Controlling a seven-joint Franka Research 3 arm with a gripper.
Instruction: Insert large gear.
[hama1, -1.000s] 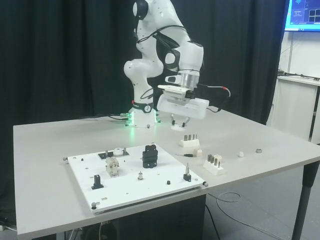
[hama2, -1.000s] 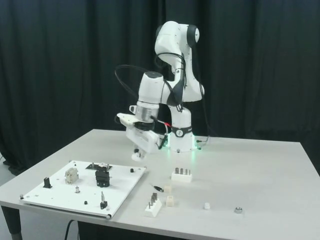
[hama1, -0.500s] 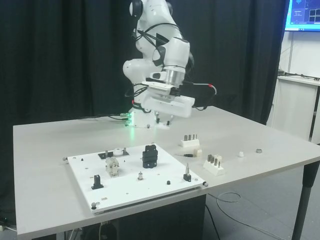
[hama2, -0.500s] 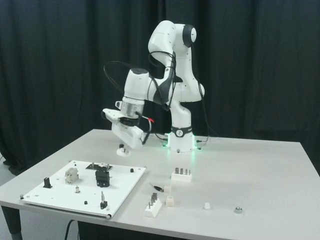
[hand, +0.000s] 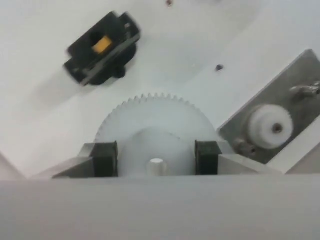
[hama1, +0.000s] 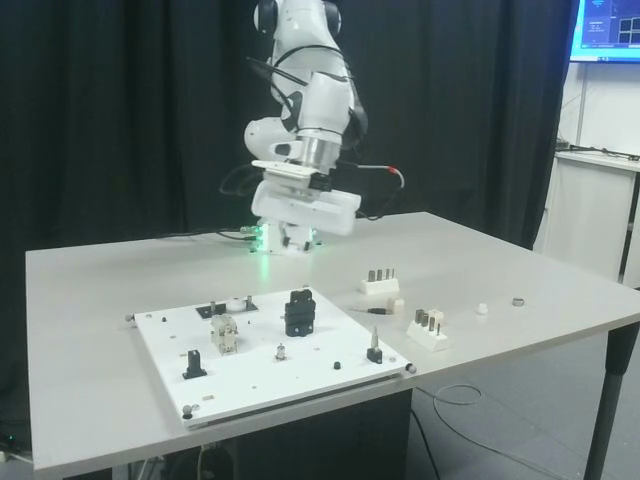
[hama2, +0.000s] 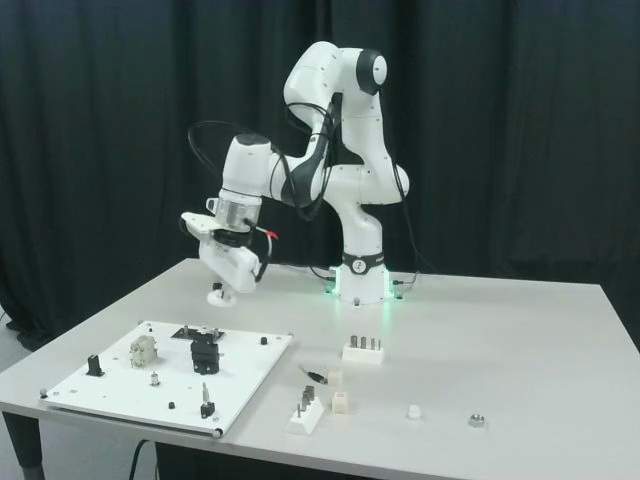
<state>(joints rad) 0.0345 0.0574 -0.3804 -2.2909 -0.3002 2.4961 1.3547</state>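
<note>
A white robot arm (hama2: 330, 130) reaches over a grey table (hama2: 520, 340), above the far edge of a white assembly board (hama2: 170, 375). Its gripper (hand: 156, 159) is clamped on the large gear (hand: 156, 131), carried in the air. In the wrist view, the board's grey metal gear plate (hand: 280, 117) with a small white gear (hand: 267, 127) lies at about three o'clock from the held gear. The large gear is a flat white toothed disc with a raised central hub, held level.

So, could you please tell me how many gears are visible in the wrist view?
2. The large gear is held in the claw, above the white board. A small gear sits on the grey metal plate beside it. Others may be hidden.
</note>
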